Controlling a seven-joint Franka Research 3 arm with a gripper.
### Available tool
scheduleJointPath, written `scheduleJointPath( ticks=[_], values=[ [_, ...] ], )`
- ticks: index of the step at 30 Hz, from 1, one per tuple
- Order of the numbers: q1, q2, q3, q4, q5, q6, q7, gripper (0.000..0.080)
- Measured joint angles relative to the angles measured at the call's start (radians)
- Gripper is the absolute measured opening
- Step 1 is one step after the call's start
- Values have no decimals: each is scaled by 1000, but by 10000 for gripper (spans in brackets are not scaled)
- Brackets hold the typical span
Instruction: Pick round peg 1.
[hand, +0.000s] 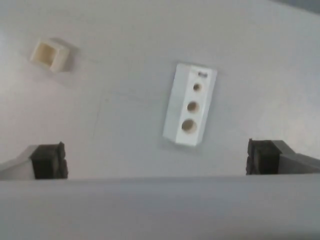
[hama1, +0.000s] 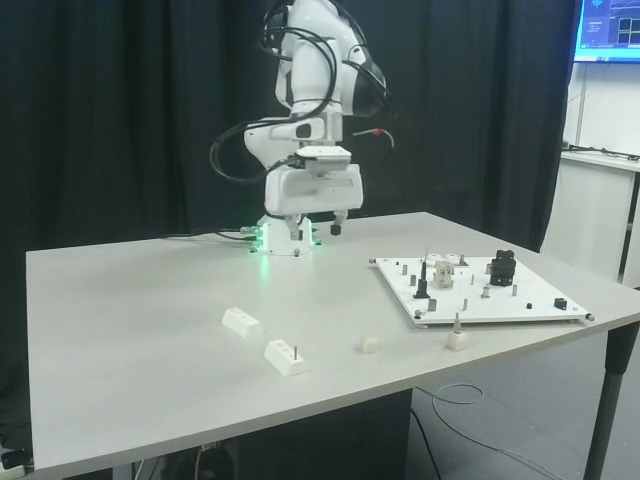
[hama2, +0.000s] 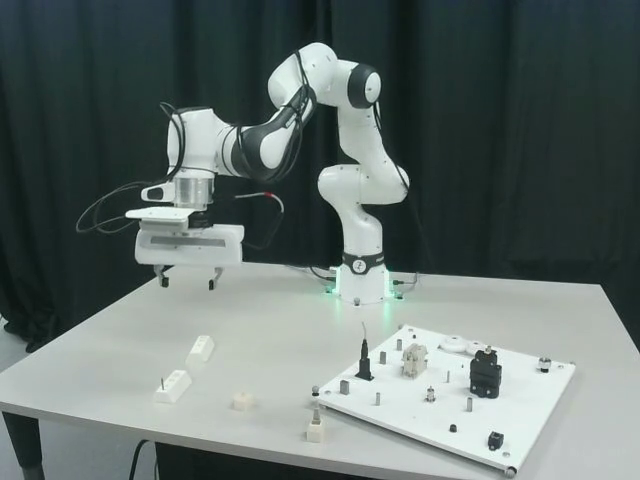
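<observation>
A thin round peg (hama1: 297, 350) (hama2: 161, 381) stands upright in a white block (hama1: 285, 358) (hama2: 174, 385) near the table's front edge. A second white block (hand: 189, 105) (hama1: 241, 321) (hama2: 200, 349) with three empty holes lies close behind it. My gripper (hand: 156, 159) (hama1: 314, 230) (hama2: 188, 280) hangs open high above the table, well behind both blocks, with nothing between its fingers. The wrist view shows the three-hole block far below, but not the peg or its block.
A small white cube (hand: 48, 53) (hama1: 370, 345) (hama2: 243, 401) with a square hole sits near the blocks. Another cube (hama1: 457, 339) (hama2: 316, 430) carries a peg. A white board (hama1: 530, 305) (hama2: 520, 410) with several small parts lies beside the arm's base (hama1: 285, 240) (hama2: 362, 280).
</observation>
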Motion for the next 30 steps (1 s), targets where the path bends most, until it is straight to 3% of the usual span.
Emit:
scheduleJointPath(
  ticks=[11, 23, 30],
  values=[
    [-7, 120, -2, 124, 35, -16, 1, 800],
    [-51, 215, -2, 171, 51, 25, -13, 800],
    [-66, 265, -2, 191, 100, 52, -20, 800]
  ],
)
